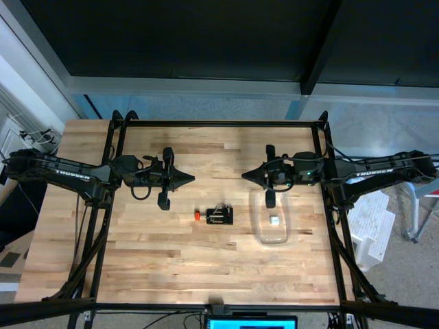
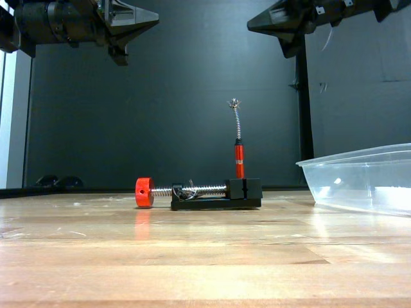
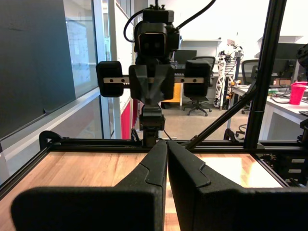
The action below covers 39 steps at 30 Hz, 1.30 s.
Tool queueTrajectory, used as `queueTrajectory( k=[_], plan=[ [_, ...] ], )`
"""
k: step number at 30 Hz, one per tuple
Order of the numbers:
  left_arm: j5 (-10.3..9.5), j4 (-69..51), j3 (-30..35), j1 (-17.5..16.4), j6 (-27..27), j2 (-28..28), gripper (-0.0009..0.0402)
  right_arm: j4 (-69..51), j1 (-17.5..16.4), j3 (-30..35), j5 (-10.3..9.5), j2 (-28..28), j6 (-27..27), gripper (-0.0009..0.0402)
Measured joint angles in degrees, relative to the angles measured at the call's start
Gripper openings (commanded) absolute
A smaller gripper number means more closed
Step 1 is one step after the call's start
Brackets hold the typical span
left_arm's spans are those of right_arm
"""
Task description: Pick the RCA connector and install on taskboard
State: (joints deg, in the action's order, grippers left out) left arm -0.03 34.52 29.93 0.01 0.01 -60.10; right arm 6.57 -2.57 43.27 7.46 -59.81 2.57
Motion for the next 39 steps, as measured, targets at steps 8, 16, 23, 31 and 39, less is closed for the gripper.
queueTrajectory(
  k=[8,16,23,31,39],
  plan=[
    [-0.02,0.0,0.0,0.0,0.0,0.0,0.0,10.3,0.2,-7.5,-0.22,4.8,-1.0,0.0],
    [-0.02,0.0,0.0,0.0,0.0,0.0,0.0,13.7,0.2,-11.7,-2.75,8.1,-1.3,0.0],
    [0.0,0.0,0.0,0.0,0.0,0.0,0.0,14.3,0.3,-13.3,-3.87,9.1,-1.4,0.0],
    [-0.02,0.0,0.0,0.0,0.0,0.0,0.0,14.7,0.2,-13.3,-4.26,9.2,-1.0,0.0],
    [0.0,0.0,0.0,0.0,0.0,0.0,0.0,14.7,0.2,-13.3,-4.26,9.2,-1.0,0.0]
  ],
)
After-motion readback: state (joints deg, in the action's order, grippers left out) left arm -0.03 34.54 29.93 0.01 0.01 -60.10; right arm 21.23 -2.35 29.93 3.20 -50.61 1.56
